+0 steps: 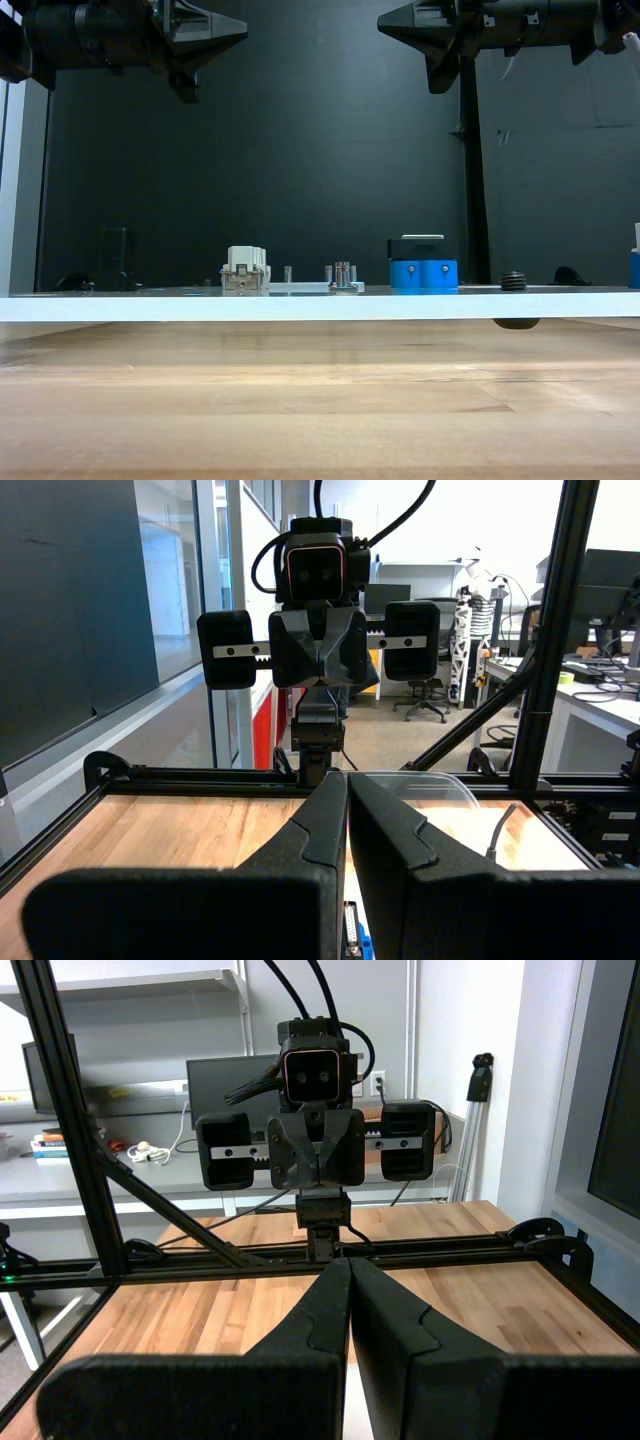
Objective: Remove the rj45 connector and place it in the container
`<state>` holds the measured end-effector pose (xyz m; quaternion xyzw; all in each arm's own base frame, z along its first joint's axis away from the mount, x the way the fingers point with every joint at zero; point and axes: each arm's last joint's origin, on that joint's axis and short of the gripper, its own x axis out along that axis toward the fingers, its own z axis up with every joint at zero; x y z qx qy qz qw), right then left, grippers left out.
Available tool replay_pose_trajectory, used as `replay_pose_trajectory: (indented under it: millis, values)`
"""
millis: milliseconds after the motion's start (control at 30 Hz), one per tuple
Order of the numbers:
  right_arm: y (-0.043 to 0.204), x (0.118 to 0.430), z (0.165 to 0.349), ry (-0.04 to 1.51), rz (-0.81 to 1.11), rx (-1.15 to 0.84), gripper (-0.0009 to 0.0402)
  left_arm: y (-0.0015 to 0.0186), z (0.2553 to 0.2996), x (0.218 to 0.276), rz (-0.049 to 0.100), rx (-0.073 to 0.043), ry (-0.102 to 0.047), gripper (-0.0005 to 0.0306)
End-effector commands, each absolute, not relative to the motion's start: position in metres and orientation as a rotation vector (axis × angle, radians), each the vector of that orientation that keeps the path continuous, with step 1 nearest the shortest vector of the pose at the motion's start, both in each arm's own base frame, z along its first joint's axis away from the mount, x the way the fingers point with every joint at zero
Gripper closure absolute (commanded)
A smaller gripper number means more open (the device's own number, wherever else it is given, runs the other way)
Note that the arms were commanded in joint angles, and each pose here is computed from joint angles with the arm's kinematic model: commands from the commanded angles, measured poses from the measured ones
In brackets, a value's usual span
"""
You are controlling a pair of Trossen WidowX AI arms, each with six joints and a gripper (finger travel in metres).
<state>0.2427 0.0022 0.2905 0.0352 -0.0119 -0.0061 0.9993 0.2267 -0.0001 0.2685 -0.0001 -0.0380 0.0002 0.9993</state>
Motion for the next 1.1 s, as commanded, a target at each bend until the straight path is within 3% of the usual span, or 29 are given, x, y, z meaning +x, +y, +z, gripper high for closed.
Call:
replay_pose_trajectory:
  millis: [33,467,1100]
  values:
    - [0.003,0.243,0.292,-0.031,-0.009,0.071,0.0393,0.0001,0.2685,0.2269,0.001,0.000,-0.076,0.0300]
    - [0.002,0.243,0.291,-0.009,-0.017,0.102,0.0393,0.0000,0.2685,0.2269,0.000,0.000,-0.076,0.0300]
    - [0.026,0.247,0.314,0.674,-0.073,0.087,0.0393,0.0001,0.2686,0.2268,0.001,0.000,-0.076,0.0300]
